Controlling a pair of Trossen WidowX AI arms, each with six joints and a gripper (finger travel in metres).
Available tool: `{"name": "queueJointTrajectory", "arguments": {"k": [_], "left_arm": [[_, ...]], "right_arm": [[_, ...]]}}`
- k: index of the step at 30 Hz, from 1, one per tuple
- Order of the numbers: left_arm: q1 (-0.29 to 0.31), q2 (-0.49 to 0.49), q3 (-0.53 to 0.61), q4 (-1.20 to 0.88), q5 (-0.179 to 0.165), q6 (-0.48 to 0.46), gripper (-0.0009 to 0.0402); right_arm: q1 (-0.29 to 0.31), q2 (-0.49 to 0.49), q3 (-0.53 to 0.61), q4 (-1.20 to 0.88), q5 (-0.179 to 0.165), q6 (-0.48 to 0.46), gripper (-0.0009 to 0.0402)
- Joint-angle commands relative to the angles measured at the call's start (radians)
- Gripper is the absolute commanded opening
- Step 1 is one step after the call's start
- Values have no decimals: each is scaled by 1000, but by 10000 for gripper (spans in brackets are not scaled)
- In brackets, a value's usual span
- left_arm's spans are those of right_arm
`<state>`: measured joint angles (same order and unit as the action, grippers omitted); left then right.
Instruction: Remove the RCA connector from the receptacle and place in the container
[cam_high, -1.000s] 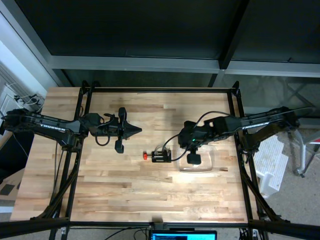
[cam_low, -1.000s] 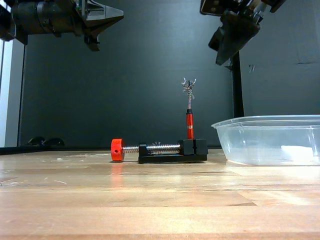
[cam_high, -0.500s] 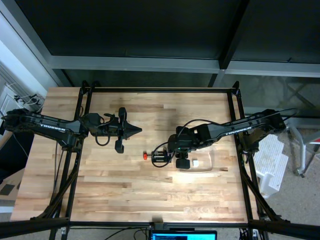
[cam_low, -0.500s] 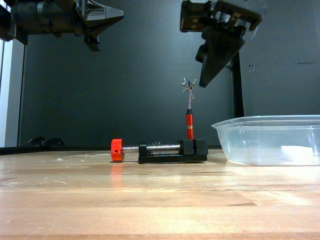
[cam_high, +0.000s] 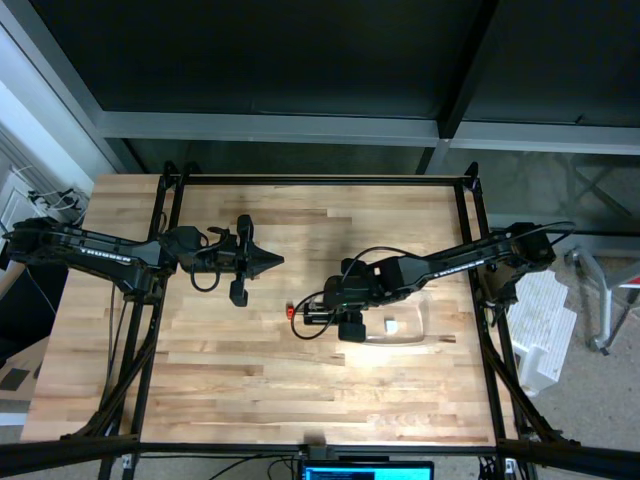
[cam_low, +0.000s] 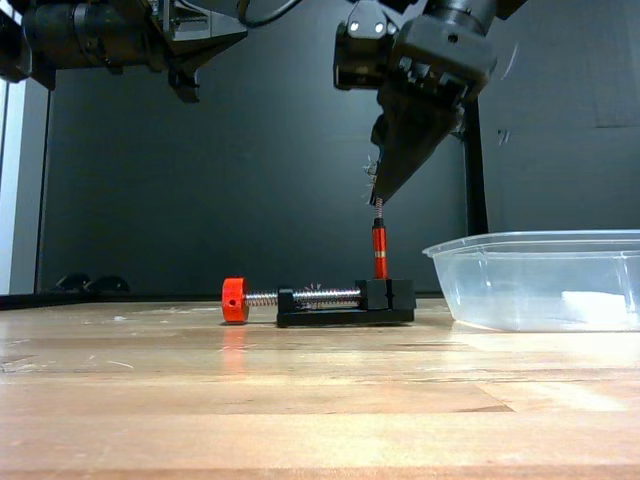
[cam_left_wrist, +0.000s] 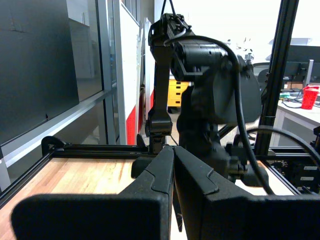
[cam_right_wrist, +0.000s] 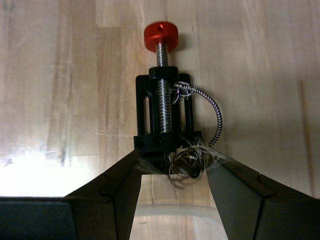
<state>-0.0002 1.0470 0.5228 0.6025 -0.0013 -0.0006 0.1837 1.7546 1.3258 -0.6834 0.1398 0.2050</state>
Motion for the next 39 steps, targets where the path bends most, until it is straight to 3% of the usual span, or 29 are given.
{"name": "queueJointTrajectory", "arguments": {"k": [1,39], "left_arm": [[0,0,0,0,0,0,0],[0,0,0,0,0,0,0]], "right_arm": [[1,26,-2,13,0,-4,174],[-4,38,-92,123,3,-26,149]]}}
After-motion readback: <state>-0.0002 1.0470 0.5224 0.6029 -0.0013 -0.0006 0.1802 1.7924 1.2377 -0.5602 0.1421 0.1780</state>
